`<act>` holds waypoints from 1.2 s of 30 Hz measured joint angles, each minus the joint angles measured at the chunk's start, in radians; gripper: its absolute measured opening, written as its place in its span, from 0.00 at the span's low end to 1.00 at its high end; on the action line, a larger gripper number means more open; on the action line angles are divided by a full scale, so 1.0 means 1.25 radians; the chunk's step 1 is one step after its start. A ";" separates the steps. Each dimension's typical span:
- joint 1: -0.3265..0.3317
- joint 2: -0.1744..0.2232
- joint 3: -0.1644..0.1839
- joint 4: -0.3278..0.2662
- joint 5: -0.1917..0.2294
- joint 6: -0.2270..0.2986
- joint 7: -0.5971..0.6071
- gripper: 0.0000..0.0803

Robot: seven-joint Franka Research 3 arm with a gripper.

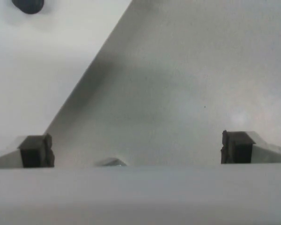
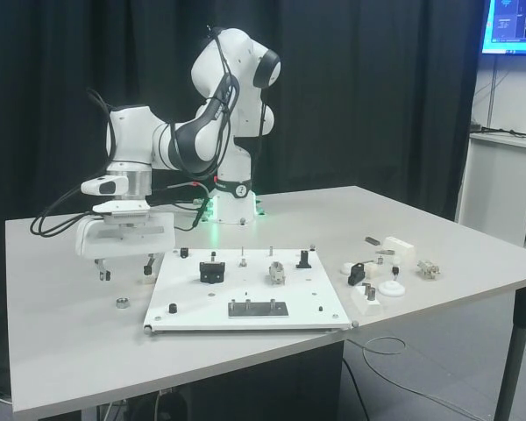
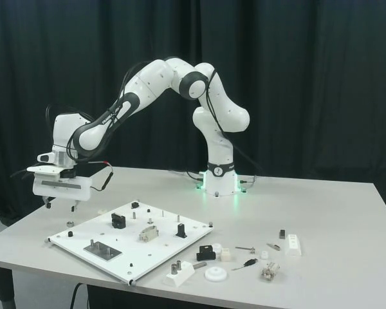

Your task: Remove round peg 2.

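Observation:
My gripper (image 2: 124, 270) hangs open over the grey table, just off the left edge of the white board (image 2: 245, 303). Nothing is between its black fingertips (image 1: 35, 151). A small round metal piece (image 2: 121, 303) lies on the table below the gripper, apart from the fingers. In the wrist view my gripper (image 1: 136, 150) shows a wide gap, and the small piece (image 1: 110, 162) peeks out at the edge of the hand. From the second room view my gripper (image 3: 60, 206) floats above the same small piece (image 3: 70, 224). I cannot tell whether this piece is round peg 2.
The board (image 3: 116, 257) carries several black and metal fixtures, among them a black block (image 2: 212, 271) and a grey plate with pins (image 2: 258, 308). Loose white and black parts (image 2: 377, 272) lie on the table to the right. The arm's base (image 2: 231, 206) stands behind with green lights.

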 joint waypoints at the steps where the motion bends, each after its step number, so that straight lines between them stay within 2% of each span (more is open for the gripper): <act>1: 0.000 0.000 0.000 0.000 0.000 0.000 0.000 1.00; 36: 0.000 0.034 0.000 0.036 0.000 0.000 0.009 1.00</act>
